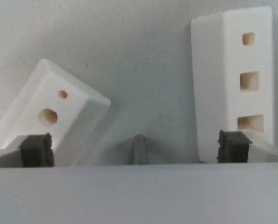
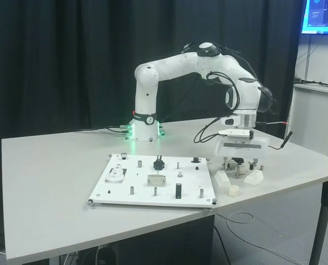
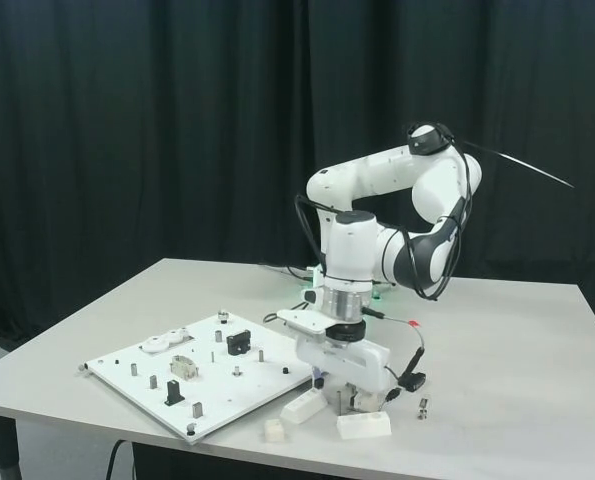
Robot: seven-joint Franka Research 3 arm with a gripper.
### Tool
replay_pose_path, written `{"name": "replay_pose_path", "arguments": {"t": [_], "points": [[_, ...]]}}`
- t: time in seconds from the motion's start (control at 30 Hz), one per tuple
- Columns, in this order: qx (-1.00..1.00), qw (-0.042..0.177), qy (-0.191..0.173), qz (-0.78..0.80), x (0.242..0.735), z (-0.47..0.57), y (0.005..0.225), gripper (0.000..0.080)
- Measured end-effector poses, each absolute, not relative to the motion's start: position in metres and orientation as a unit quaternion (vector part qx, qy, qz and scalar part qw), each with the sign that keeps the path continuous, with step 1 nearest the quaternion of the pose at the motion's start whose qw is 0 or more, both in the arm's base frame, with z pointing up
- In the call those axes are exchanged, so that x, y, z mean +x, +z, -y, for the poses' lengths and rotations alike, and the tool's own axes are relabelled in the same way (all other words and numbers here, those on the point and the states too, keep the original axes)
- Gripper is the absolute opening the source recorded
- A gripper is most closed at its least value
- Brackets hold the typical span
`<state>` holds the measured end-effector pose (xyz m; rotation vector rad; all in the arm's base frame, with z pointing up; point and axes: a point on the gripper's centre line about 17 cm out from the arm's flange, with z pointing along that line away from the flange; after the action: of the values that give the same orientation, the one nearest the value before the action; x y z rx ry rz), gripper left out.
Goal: Remove square peg 2.
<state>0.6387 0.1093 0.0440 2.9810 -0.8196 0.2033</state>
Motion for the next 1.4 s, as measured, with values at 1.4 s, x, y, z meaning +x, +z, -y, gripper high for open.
{"name": "replay_pose_path", "arguments": {"t": [1.4], "points": [[0.962, 0.037, 0.082, 0.257, 0.648, -0.088, 0.084, 0.0800]]}}
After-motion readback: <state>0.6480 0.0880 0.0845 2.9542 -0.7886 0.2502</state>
